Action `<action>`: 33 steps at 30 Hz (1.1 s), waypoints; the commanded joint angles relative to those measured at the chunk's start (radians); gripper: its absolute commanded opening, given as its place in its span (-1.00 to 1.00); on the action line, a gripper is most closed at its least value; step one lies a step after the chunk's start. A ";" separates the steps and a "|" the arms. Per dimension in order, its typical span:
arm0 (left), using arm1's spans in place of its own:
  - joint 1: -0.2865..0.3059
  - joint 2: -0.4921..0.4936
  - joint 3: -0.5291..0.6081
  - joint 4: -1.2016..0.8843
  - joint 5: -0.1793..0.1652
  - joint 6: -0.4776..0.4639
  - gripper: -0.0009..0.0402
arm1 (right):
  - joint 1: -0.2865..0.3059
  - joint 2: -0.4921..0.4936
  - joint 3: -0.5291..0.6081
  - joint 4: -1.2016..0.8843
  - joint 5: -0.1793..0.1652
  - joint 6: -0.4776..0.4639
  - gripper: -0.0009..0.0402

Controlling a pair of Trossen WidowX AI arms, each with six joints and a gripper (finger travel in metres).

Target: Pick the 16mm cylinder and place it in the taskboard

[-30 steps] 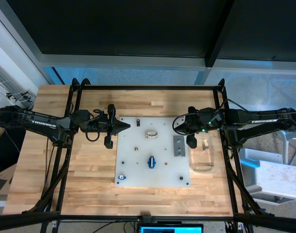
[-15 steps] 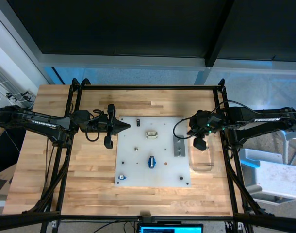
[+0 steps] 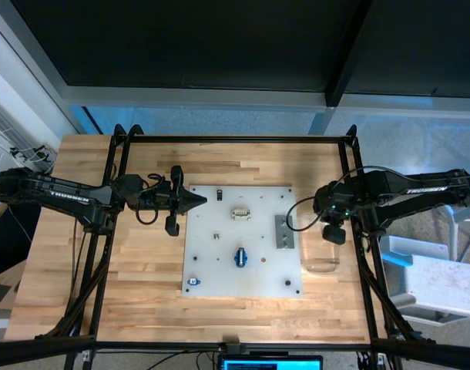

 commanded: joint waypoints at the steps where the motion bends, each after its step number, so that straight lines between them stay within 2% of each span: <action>1: 0.000 0.000 0.000 0.000 0.000 0.000 -0.96 | 0.020 0.000 -0.002 -0.044 0.009 0.016 -0.96; 15: 0.000 0.000 0.000 0.000 0.000 0.000 -0.96 | 0.066 -0.020 -0.031 -0.097 0.008 0.050 -0.94; 29: 0.000 0.000 0.000 0.000 0.000 0.000 -0.96 | 0.105 -0.033 -0.127 -0.050 0.005 0.109 -0.66; 33: 0.000 0.000 0.000 0.000 0.000 0.000 -0.96 | 0.128 -0.032 -0.153 -0.014 -0.003 0.127 -0.51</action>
